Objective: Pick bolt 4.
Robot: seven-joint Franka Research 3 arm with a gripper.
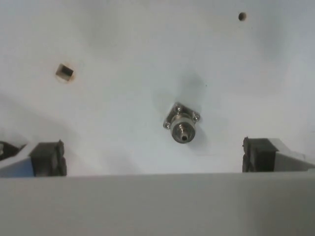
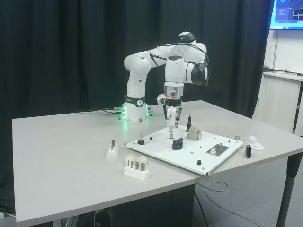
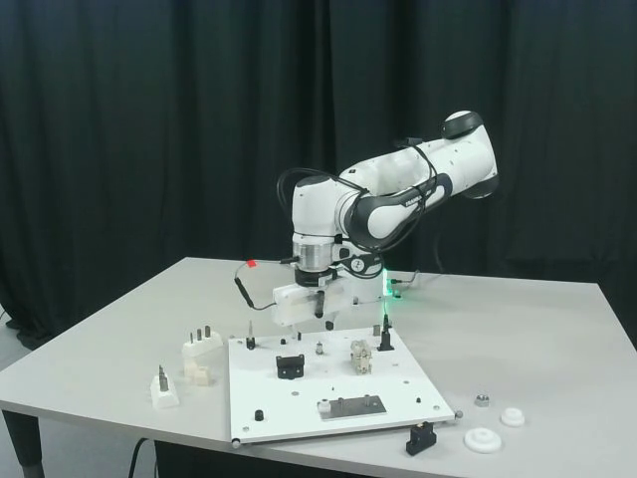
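Hovering: the jaws (image 2: 171, 115) hang spread wide over the white board (image 2: 161, 152), gripping nothing.
Left of frame: small white blocks (image 2: 137, 166) holding upright pins stand on the grey counter (image 2: 61, 146).
Bolt 4: likely the small metal fitting (image 1: 181, 126) on its four-screw flange, centre of the wrist view, midway between the black pads (image 1: 48, 158).
Handling: it looks light, rigid and smooth, so slippery; take it across the round collar, not the flange.
Right of frame: white rings (image 2: 256, 143) lie off the board.
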